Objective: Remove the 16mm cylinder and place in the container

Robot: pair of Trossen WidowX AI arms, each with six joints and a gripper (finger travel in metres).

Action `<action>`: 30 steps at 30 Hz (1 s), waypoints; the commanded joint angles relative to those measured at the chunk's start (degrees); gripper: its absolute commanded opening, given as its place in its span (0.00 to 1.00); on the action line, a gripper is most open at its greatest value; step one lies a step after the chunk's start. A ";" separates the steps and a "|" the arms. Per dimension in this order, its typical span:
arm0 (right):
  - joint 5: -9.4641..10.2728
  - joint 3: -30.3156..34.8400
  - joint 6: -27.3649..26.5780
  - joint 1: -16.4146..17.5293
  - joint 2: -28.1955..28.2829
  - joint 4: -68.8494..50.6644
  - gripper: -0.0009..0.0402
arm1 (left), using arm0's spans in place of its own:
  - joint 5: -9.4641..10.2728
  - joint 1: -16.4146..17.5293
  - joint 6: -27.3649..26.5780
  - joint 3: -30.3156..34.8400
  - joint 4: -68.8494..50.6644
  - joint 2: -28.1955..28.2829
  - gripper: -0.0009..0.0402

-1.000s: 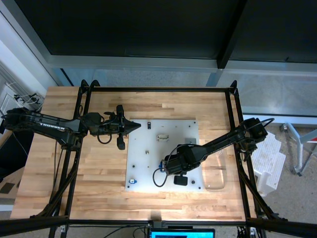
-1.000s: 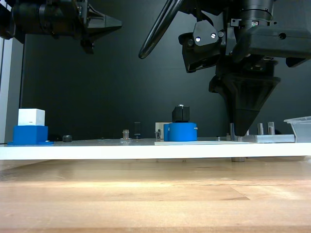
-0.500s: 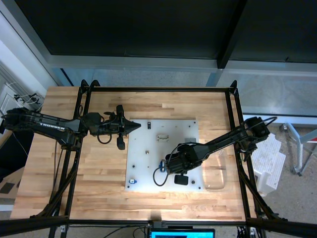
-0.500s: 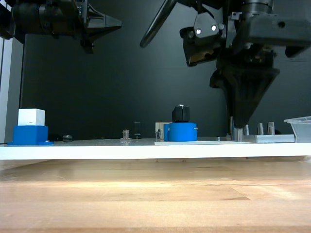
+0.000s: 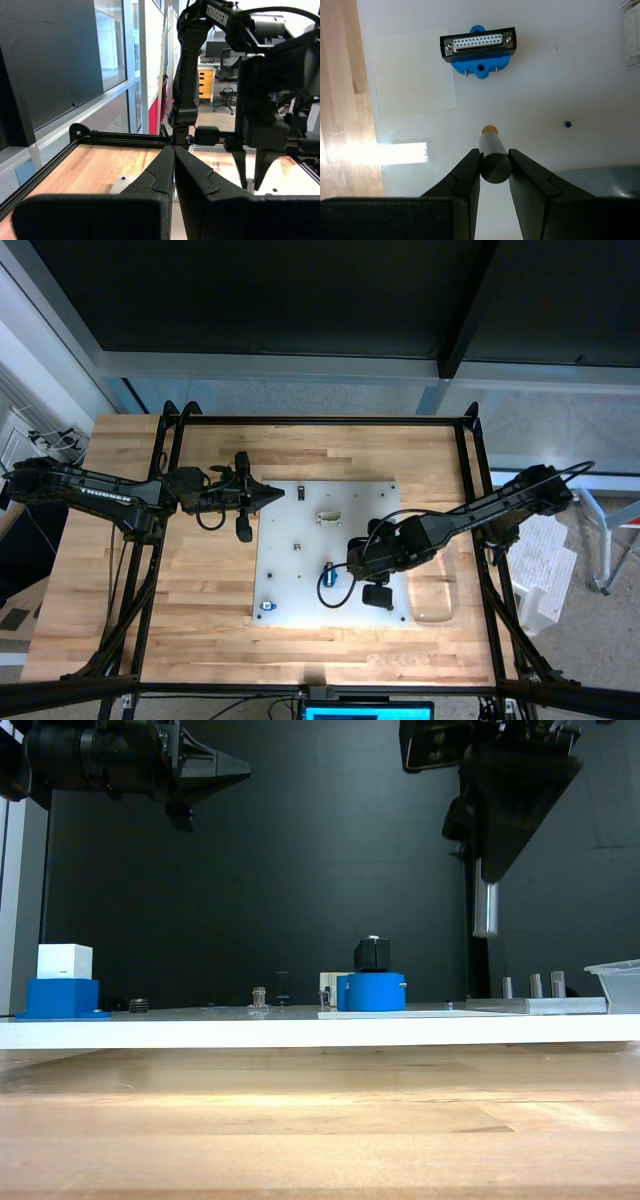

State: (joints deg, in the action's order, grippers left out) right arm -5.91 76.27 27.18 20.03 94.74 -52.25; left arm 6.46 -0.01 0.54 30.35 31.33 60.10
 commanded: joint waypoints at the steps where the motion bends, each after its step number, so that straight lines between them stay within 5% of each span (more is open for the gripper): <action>1: -0.09 0.02 0.04 0.26 -0.94 -1.53 0.02 | 0.00 0.02 0.00 0.02 0.00 0.02 0.02; 12: -0.57 -1.49 3.04 6.01 -5.97 -8.46 0.02 | 0.00 0.00 0.00 0.02 0.00 0.02 0.02; 30: -0.24 -18.08 13.75 15.61 -20.65 -11.63 0.02 | 0.00 0.02 0.00 0.02 0.00 0.00 0.02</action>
State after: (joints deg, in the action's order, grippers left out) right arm -6.33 59.46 40.01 35.27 74.46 -63.86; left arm 6.48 -0.01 0.54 30.37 31.31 60.10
